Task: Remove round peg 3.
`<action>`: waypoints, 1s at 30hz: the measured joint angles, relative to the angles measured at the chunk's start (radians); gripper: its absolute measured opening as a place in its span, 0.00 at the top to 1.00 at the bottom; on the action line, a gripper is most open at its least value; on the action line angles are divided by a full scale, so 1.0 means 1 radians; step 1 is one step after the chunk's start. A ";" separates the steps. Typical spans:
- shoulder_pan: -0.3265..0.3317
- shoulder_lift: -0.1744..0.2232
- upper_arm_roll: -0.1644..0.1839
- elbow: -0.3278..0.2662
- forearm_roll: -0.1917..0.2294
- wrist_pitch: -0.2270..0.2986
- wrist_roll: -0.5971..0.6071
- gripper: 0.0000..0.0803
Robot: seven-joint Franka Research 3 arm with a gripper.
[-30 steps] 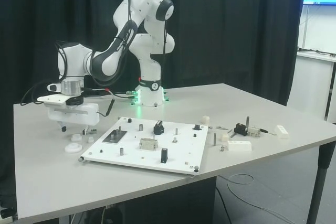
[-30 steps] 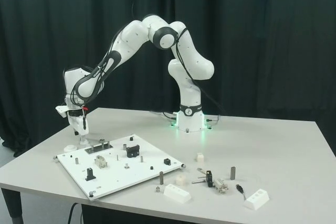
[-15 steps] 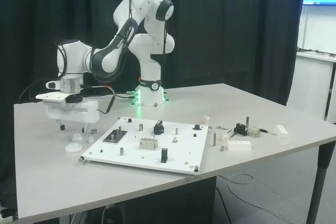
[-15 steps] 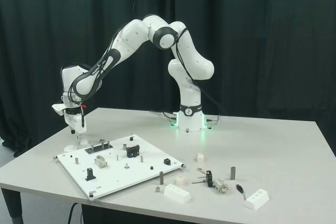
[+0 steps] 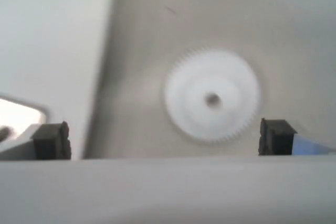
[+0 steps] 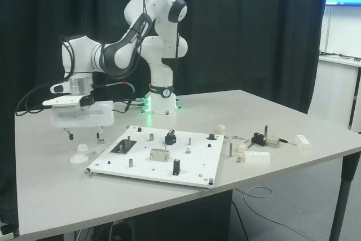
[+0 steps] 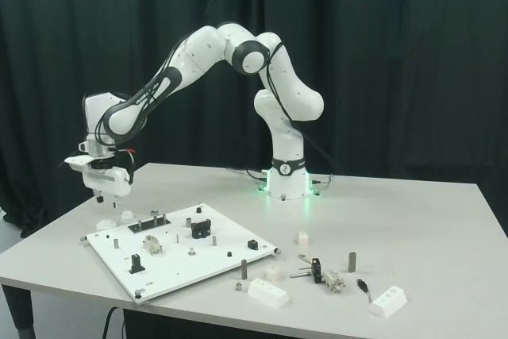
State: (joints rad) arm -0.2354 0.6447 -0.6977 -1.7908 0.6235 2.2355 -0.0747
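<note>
Fingers spread wide, gripping nothing, above a white gear on the bench; peg 3 probably upright on the board, off sideways.

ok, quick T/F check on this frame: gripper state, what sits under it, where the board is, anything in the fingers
1. The gripper is open. True.
2. A peg is held between the fingers. False: nothing is between them.
3. A white gear lies on the grey table below the gripper. True.
4. The gear sits on the white board. False: it lies on the table beside the board's edge.
5. The gripper is touching the table. False: in the first room view it hangs above the table, clear of the gear.
6. Loose parts, including a white block, lie on the table off the board. True.
</note>
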 joint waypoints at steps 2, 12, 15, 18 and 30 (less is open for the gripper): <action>0.001 0.000 0.010 0.021 0.001 -0.016 -0.016 0.00; 0.019 0.000 0.076 0.115 0.001 -0.052 -0.098 0.00; 0.031 0.001 0.088 0.132 -0.003 -0.052 -0.144 0.00; 0.049 0.004 0.090 0.144 -0.008 -0.052 -0.179 0.00; 0.116 0.035 0.090 0.171 -0.044 -0.026 -0.271 0.00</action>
State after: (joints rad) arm -0.1198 0.6795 -0.6077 -1.6200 0.5790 2.2097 -0.3460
